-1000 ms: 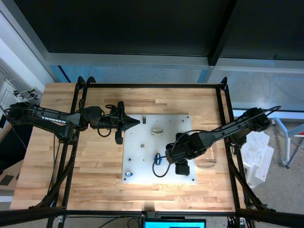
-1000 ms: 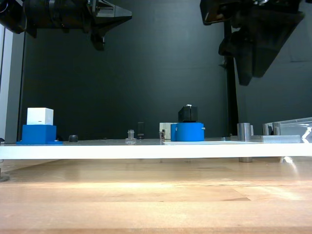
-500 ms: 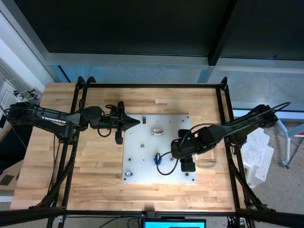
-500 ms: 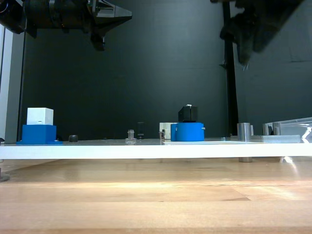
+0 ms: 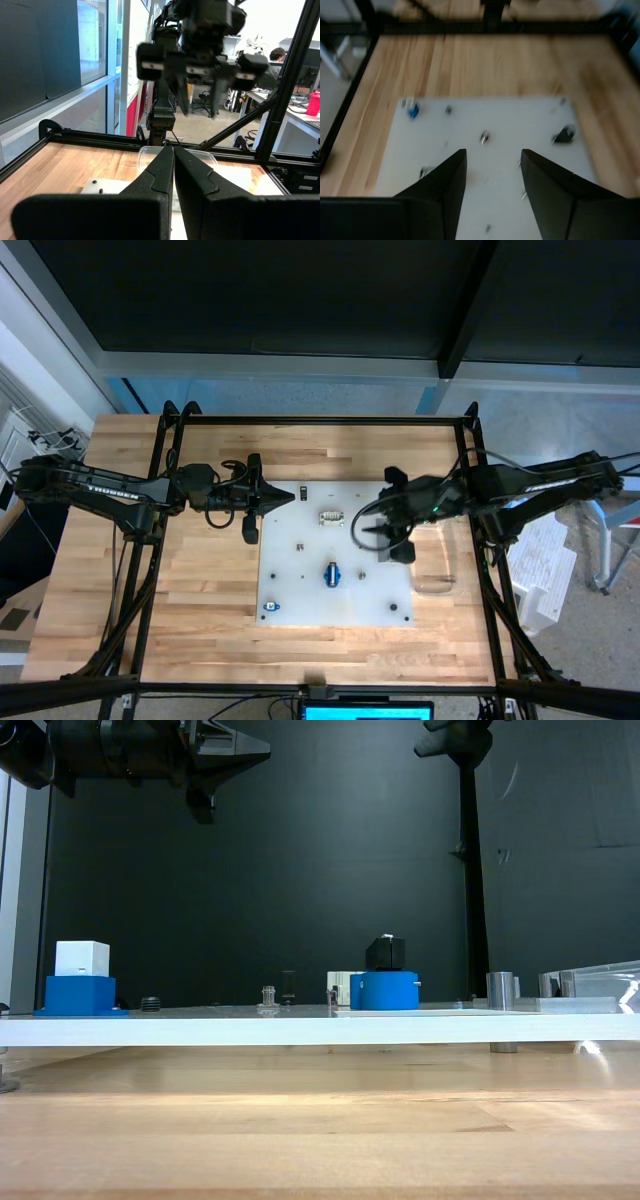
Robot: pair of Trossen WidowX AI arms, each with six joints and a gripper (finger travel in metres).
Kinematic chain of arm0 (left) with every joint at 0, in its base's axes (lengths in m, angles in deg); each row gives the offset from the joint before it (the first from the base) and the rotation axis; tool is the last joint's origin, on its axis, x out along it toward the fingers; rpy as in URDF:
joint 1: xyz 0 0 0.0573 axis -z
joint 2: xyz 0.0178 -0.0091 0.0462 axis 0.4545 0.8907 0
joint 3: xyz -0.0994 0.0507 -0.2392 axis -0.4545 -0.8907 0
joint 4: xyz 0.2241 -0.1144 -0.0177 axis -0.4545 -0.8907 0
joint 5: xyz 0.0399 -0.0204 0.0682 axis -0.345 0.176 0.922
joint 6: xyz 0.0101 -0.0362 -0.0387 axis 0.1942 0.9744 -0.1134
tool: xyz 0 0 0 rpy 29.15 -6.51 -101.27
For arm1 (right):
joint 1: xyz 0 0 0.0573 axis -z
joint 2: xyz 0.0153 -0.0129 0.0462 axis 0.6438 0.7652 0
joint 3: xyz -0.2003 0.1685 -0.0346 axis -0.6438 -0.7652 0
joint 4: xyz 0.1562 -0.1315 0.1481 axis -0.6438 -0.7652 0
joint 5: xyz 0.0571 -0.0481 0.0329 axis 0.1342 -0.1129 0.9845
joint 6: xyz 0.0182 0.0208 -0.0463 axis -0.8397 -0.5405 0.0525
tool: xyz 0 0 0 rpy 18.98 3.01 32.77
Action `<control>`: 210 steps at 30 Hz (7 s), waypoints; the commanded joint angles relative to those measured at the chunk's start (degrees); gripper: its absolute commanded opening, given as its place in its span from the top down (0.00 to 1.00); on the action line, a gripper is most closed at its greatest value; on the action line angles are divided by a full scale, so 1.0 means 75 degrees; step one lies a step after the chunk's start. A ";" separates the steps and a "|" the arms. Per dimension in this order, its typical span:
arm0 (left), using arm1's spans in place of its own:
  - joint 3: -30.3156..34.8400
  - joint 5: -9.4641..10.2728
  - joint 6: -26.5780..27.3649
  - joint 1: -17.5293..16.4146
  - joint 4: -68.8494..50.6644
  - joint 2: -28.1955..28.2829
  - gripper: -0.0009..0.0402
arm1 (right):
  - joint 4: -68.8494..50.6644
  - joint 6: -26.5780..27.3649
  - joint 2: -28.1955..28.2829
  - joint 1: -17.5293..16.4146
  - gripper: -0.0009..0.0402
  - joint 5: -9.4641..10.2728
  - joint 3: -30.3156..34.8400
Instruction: Pick the 16mm cylinder and install on the taskboard
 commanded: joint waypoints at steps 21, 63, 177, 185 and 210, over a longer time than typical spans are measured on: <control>0.0000 0.0000 0.0000 0.0000 0.0000 0.0000 0.98 | 0.5863 0.0708 -0.2241 0.0781 0.97 0.0507 -0.3847; 0.0000 0.0000 0.0000 -0.0003 0.0000 0.0000 0.98 | 0.6956 0.0565 -0.2238 0.1594 0.98 0.1218 -0.4698; 0.0000 0.0000 0.0000 -0.0003 0.0000 0.0000 0.98 | 0.6945 0.0565 -0.2238 0.1594 0.98 0.1218 -0.4698; 0.0000 0.0000 0.0000 -0.0003 0.0000 0.0000 0.98 | 0.6945 0.0565 -0.2238 0.1591 0.98 0.1218 -0.4698; 0.0000 0.0000 0.0000 0.0000 0.0000 0.0000 0.98 | 0.6939 0.0565 -0.2238 0.1591 0.98 0.1218 -0.4698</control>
